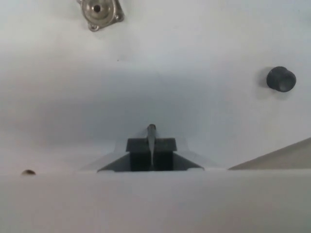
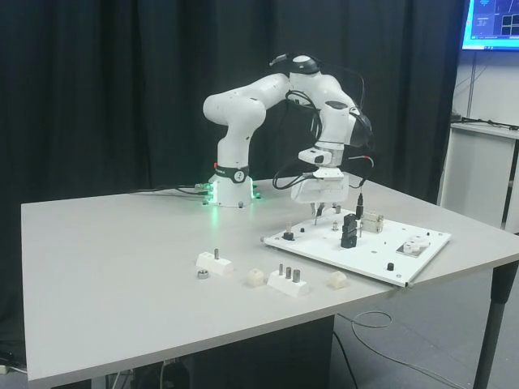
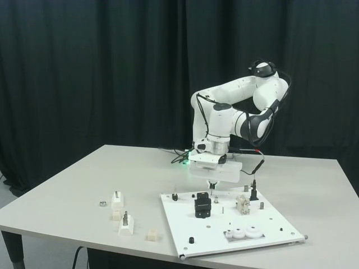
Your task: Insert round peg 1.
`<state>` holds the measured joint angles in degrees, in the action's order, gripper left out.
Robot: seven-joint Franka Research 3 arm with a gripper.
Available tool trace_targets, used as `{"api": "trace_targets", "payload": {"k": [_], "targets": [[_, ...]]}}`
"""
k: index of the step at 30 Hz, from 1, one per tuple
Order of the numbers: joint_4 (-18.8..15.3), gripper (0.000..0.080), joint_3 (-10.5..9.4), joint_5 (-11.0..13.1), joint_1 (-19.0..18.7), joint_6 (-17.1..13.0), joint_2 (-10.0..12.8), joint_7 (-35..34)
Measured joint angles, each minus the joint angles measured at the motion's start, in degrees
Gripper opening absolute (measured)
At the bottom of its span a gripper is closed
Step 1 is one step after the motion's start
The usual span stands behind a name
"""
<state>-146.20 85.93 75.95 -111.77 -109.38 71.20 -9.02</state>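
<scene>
My gripper is shut on a thin round peg, whose dark tip sticks out past the two black fingers. It hangs over the white board. A metal flange with a centre hole lies on the board some way from the peg tip. In the first room view the gripper hovers above the far side of the board. The second room view shows the gripper just above the board, behind a black block.
A black knob stands on the board, with a small hole near the wrist body. White holders with upright pegs and small blocks sit on the grey table beside the board. White parts rest at the board's end.
</scene>
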Motion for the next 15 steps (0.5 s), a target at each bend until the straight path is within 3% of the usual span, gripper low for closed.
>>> {"api": "trace_targets", "payload": {"k": [4,5,9,10,15], "targets": [[0.0,0.0016,0.0,-0.7,0.0,0.0,0.0,0.0],[0.0,0.025,0.0,-0.8,0.0,0.0,0.0,0.0],[0.0,0.025,0.01,-1.3,0.0,0.0,0.0,0.0],[0.0,0.0559,0.02,-1.4,0.0,0.0,0.0,0.0],[0.0,0.0559,0.13,-1.9,0.0,-0.1,0.0,0.0]]}}
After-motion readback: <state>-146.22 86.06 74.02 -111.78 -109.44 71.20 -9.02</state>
